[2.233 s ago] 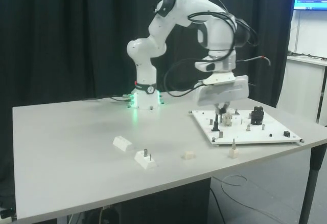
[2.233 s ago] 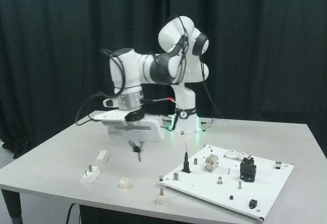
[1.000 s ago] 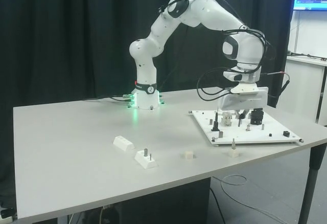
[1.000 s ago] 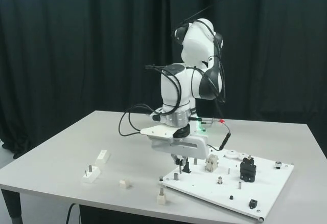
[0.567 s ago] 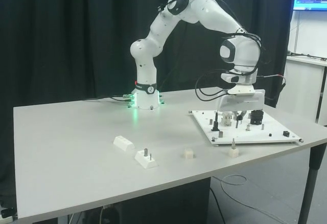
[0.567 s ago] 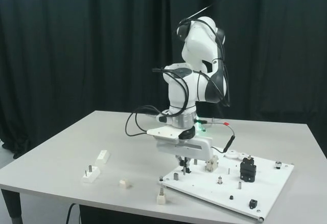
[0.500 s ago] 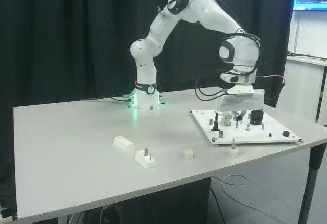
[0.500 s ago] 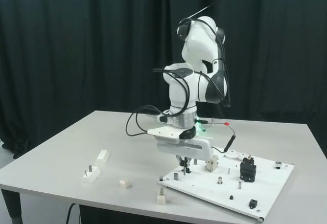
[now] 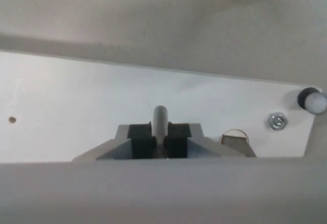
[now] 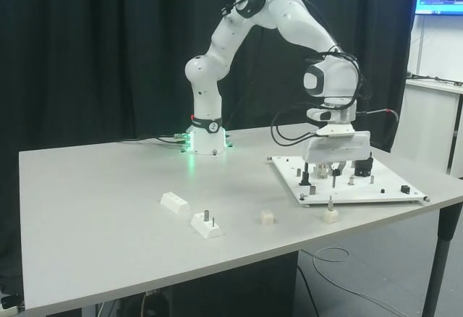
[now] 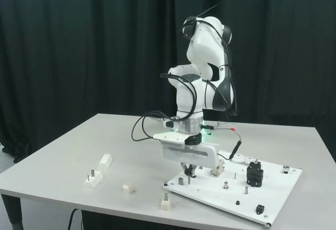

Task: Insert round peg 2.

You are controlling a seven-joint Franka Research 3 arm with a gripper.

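Clamping the grey peg (image 9: pixel 160 119), the claw (image 9: pixel 159 141) hovers above the white board (image 9: pixel 76 116).

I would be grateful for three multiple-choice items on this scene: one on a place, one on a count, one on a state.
1. The gripper hangs over:
A. the white board
B. the bare table
C. the arm's base

2. Small white blocks on the grey table off the board:
A. one
B. four
C. seven

3. The jaws are:
A. open, holding nothing
B. shut on the grey peg
C. out of sight

Answers: 1 A, both room views put it above the board; 2 B, four lie along the near side; 3 B, the wrist view shows the peg clamped.
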